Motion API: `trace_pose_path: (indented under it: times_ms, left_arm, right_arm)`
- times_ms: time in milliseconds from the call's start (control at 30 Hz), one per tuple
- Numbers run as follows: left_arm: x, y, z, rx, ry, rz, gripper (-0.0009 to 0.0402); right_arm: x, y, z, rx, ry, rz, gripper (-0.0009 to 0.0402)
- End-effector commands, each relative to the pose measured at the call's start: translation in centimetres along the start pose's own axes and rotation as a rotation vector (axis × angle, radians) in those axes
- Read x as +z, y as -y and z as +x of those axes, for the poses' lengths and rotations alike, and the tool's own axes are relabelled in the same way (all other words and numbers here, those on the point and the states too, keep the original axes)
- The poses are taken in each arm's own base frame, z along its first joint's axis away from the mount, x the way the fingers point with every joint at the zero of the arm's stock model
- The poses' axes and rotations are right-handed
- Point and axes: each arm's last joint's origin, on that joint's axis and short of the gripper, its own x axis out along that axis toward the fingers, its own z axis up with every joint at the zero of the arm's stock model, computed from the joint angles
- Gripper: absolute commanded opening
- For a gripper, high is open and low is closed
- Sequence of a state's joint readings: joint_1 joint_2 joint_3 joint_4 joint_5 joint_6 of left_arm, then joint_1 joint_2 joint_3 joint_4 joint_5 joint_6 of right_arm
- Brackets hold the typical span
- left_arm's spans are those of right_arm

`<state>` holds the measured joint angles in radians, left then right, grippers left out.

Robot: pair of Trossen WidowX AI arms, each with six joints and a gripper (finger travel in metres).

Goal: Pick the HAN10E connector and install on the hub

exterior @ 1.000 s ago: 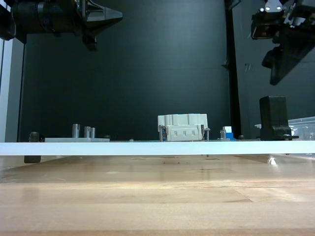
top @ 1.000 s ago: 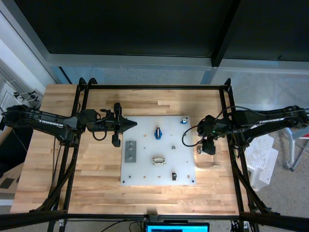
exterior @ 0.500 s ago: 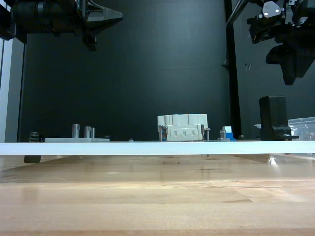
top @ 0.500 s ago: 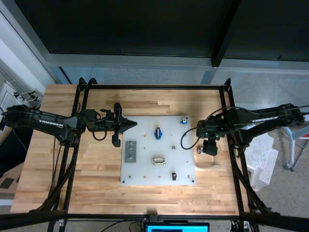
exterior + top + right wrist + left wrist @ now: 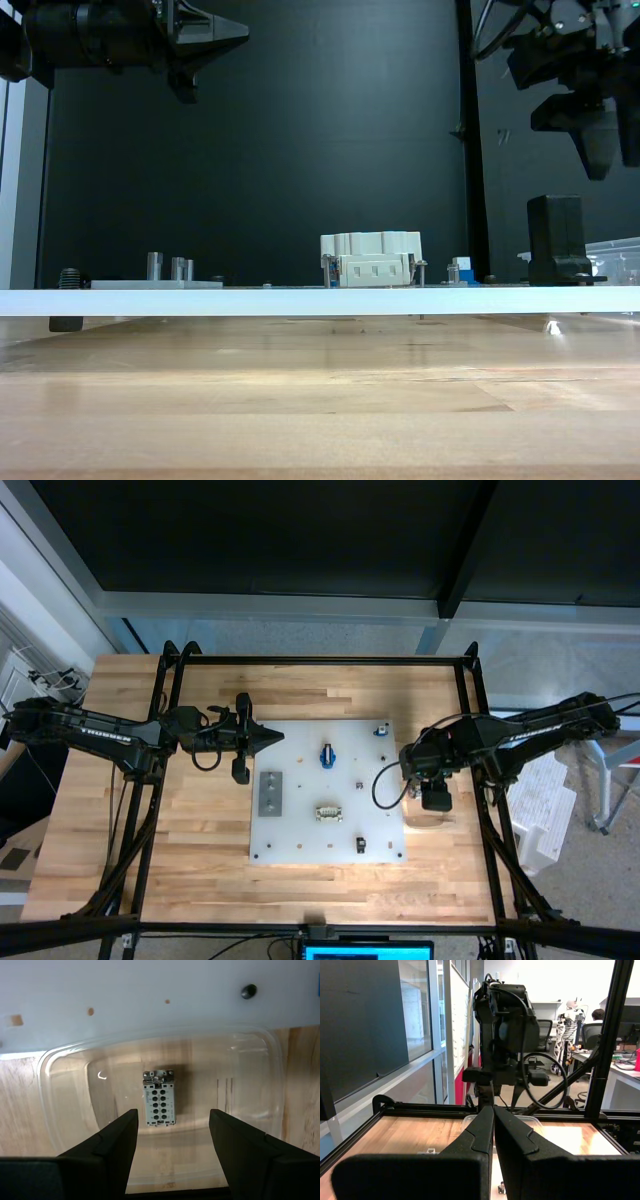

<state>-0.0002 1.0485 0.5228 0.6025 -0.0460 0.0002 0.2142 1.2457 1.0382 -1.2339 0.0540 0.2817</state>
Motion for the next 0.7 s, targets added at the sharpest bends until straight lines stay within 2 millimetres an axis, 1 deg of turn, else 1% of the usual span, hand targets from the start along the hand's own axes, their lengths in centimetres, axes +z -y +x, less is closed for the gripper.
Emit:
trace_pose_path:
  times_ms: [33,133,300,533,700]
  left_arm:
    - [0.0,0.0,0.0,0.0,0.0,0.0,0.0]
    - [0.0,0.0,0.0,0.0,0.0,0.0,0.0]
    - [0.0,0.0,0.0,0.0,0.0,0.0,0.0]
    - [0.0,0.0,0.0,0.0,0.0,0.0,0.0]
    - [0.0,0.0,0.0,0.0,-0.001,0.0,0.0]
  right_arm:
    - [-0.1,-0.2,0.1,-0.009,0.001,-0.023,0.0227]
    - [-0.1,-0.2,0.3,-0.009,-0.002,-0.028,0.0247]
    - [-0.4,-0.3,1.6,-0.006,-0.004,-0.03,0.0269]
    - [-0.7,-0.4,3.4,-0.003,0.003,-0.034,0.0271]
    - [-1.0,-0.4,4.2,-0.006,-0.008,-0.039,0.0271]
